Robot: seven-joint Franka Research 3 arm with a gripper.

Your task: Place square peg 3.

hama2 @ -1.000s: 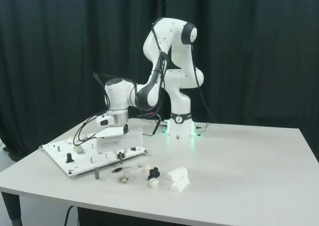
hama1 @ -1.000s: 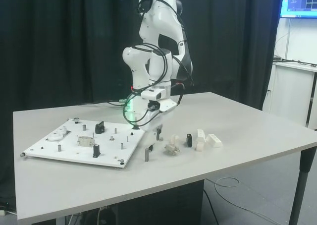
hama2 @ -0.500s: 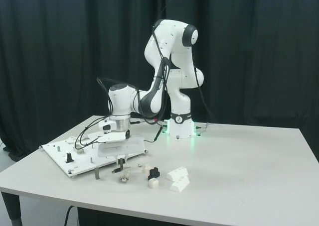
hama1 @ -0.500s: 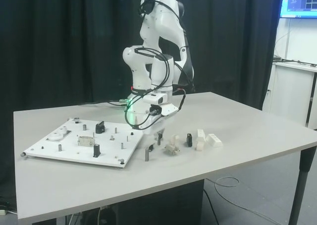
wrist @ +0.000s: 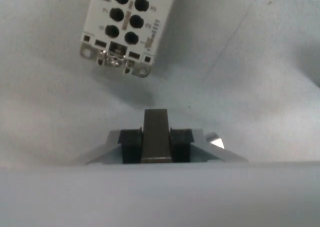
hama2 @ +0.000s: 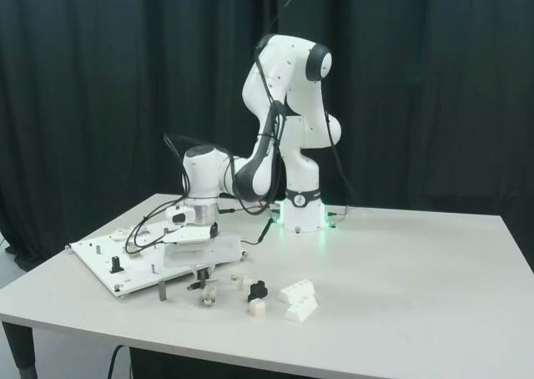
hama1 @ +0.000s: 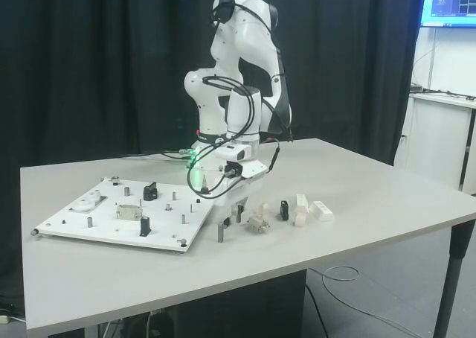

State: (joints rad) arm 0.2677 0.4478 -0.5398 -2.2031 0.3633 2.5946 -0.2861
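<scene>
Here, a white Franka arm (hama1: 238, 62) bends low over a grey table (hama1: 357, 204), with its gripper (hama1: 236, 208) hanging just past the near corner of a white assembly board (hama1: 97, 222). The gripper is clamped on the square peg (wrist: 156, 135), a dark, straight bar with flat faces and a squared-off end. In the wrist view the peg stands between the two black finger pads (wrist: 131, 146), which press against its sides, and its end points down toward the bare table surface. From the first room view the peg shows as a short dark stub below the gripper, held just above the table and not touching it.

Below the peg's tip lies a white connector block (wrist: 127, 27) with two rows of round black holes and small numbers printed along its edge. In the room views it sits among a loose group of small parts: a black part (hama1: 284, 211) and several white blocks (hama1: 312, 208) just beside it. A thin dark post (hama1: 220, 232) stands upright on the table near the board's corner. The board itself carries small pegs and black fixtures (hama1: 149, 191).
</scene>
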